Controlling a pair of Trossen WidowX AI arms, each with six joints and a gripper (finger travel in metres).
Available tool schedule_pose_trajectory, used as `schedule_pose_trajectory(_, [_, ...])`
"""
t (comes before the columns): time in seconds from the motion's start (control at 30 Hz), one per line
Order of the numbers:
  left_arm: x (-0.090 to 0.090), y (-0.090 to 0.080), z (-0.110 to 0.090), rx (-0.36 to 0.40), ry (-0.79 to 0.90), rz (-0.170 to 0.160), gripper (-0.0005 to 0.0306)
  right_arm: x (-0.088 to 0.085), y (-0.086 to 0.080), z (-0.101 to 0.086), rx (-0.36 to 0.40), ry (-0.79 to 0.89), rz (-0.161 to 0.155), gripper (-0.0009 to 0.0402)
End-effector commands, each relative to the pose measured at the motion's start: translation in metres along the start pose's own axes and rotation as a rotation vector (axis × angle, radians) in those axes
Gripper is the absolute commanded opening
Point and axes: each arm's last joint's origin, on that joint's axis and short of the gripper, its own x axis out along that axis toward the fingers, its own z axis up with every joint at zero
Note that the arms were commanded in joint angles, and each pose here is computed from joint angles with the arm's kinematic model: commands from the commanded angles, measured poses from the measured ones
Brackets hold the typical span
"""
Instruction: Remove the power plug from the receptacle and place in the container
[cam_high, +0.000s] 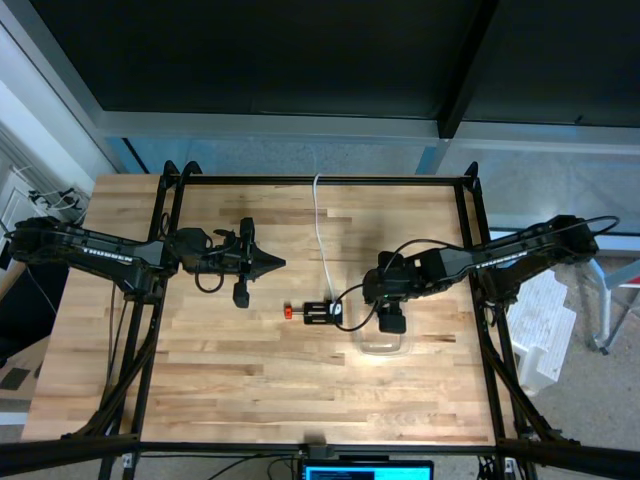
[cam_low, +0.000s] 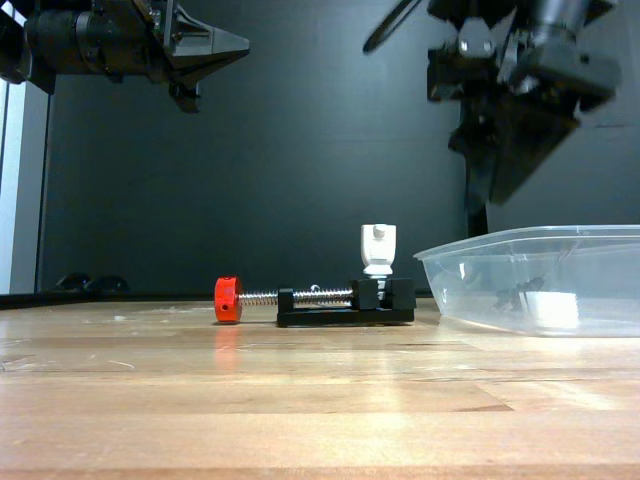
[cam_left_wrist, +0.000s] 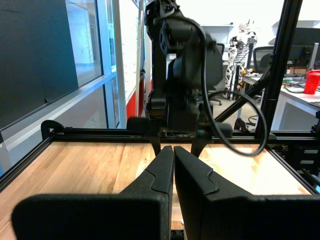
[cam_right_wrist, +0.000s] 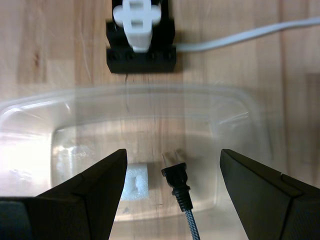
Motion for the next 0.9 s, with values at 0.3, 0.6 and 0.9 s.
schedule_pose_trajectory(0.3, [0.000,0.000,0.000,0.000,0.000,0.000,0.0000,-0.052,-0.017,0.010,0.022,-0.255,-0.003,0.0153])
schedule_pose_trajectory(0.6, [0.000,0.000,0.000,0.000,0.000,0.000,0.0000,-0.062,-0.031,0.024,-0.009,-0.492,0.016,-0.0005])
schedule_pose_trajectory(0.9, [0.000,0.000,0.000,0.000,0.000,0.000,0.0000,-0.065,-0.039,0.027,0.003,-0.773,0.052,0.0001])
